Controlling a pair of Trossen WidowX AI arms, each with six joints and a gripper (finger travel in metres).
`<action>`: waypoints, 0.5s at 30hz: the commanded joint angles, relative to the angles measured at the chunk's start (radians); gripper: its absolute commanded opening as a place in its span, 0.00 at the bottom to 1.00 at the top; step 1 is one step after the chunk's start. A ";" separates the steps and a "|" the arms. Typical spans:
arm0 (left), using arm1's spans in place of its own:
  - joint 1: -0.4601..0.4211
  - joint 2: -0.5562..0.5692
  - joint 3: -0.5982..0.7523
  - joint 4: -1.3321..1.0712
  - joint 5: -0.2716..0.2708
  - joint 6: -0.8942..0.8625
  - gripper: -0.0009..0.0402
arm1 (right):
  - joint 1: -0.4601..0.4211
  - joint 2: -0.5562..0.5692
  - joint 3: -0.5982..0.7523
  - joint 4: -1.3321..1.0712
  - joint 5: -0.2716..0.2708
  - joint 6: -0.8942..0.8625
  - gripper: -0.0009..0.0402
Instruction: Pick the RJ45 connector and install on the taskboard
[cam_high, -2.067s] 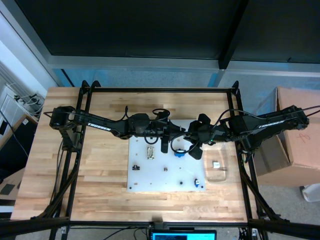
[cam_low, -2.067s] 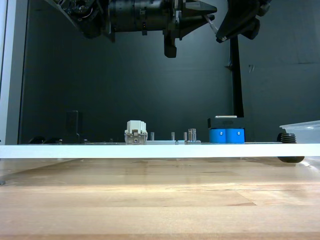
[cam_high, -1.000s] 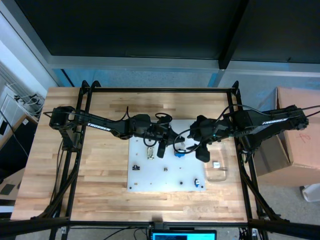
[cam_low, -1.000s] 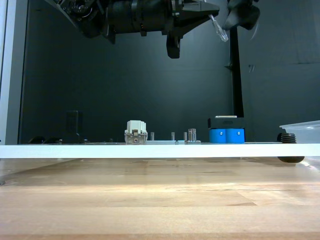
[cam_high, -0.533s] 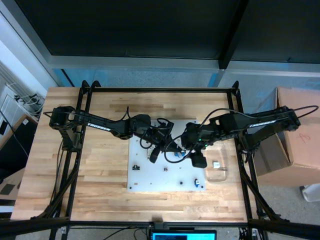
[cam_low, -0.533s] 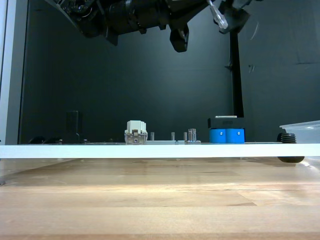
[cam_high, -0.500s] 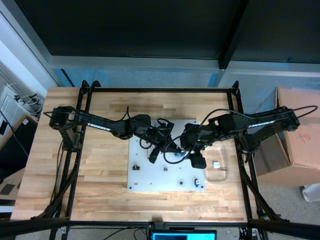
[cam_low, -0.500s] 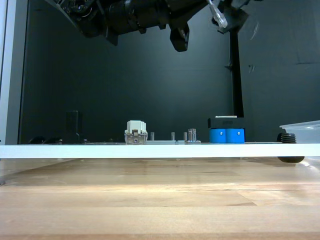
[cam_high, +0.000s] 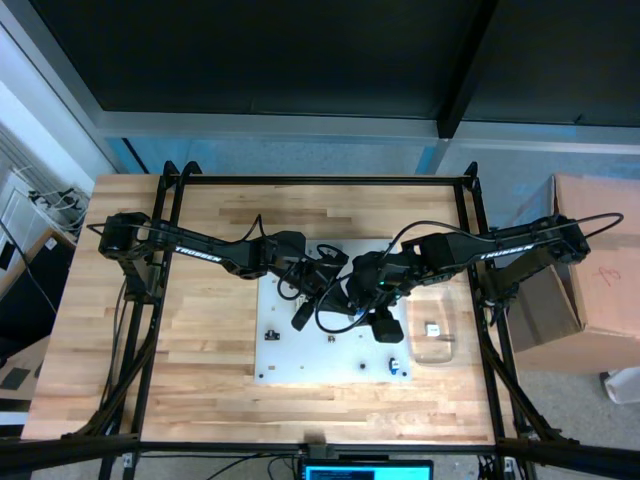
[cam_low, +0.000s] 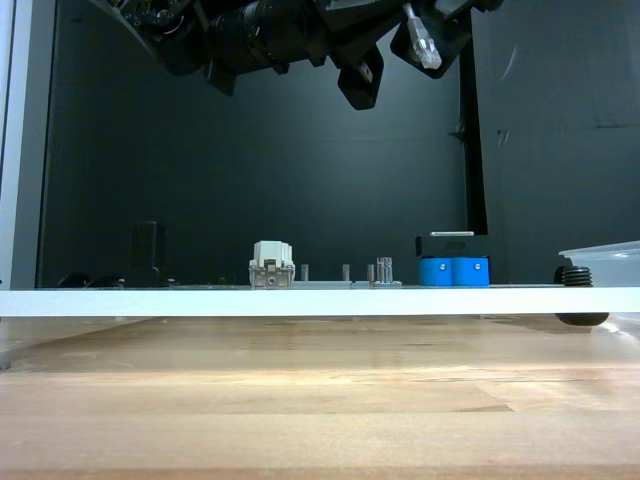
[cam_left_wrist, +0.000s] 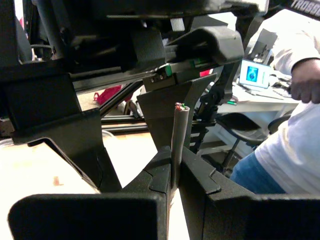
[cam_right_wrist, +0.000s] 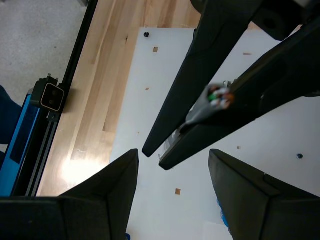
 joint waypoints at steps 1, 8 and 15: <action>0.002 0.000 0.000 -0.001 -0.006 0.006 0.02 | -0.003 -0.002 -0.006 0.011 -0.005 0.006 0.45; 0.003 0.000 0.009 0.011 -0.006 0.016 0.02 | -0.003 -0.016 -0.001 0.011 -0.016 0.018 0.40; 0.004 0.000 0.040 0.010 -0.006 0.027 0.02 | -0.003 -0.046 -0.001 0.013 -0.019 0.017 0.35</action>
